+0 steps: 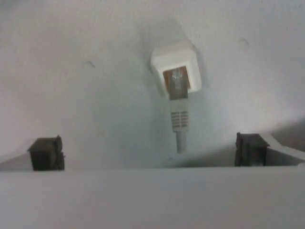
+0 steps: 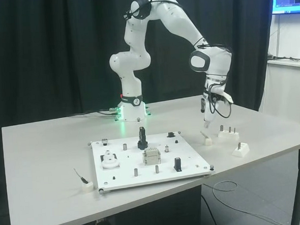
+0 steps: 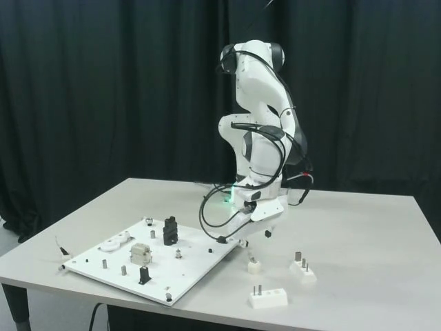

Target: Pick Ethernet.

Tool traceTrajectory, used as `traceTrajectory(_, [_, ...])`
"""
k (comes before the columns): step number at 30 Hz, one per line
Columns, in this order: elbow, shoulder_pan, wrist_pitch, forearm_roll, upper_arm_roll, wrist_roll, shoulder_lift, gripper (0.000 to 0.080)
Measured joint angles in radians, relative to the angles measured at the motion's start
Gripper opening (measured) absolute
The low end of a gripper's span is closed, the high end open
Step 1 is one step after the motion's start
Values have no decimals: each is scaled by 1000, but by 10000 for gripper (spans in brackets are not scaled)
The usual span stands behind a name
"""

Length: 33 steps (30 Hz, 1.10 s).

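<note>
As the wrist view shows, the gripper (image 1: 148, 151) hangs above the grey table (image 2: 40, 150) with its two black fingertips (image 1: 46, 153) spread wide and nothing between them. Directly below the gap stands the Ethernet plug (image 1: 178, 100), seated in a small white socket block (image 1: 175, 62); its short grey cable stub points toward the wrist camera. The plug lies between the lines of the two fingers but apart from both, clear of any contact.

From the first room view, the gripper (image 2: 209, 120) hovers over the same block (image 2: 207, 139), which sits on the table just beside the right edge of the white task board (image 2: 148, 161). From the second room view, the gripper (image 3: 256, 231) is above the block (image 3: 253, 265), near the board's corner (image 3: 138, 265).

Counts: one Ethernet plug and one socket block under the hand. Further out from the arm's base, two more white holder blocks rest on the table, one (image 2: 227, 133) carrying two upright pins, the other (image 2: 240, 149) with one pin visible in the first room view. One task board bears several small fixtures, among them three black parts and one grey-white block near its centre. One small white piece (image 2: 86, 186) with a thin wire lies off the board's far left corner.
</note>
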<state>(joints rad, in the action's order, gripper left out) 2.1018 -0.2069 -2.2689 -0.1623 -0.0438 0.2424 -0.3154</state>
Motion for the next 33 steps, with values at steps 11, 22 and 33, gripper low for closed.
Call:
traceTrajectory(11, [0,3,-56,-17,8,-32,-32,800])
traceTrajectory(22, [0,5,-69,-30,17,-32,-65,800])
traceTrajectory(33, [0,2,-78,-29,10,-28,-91,800])
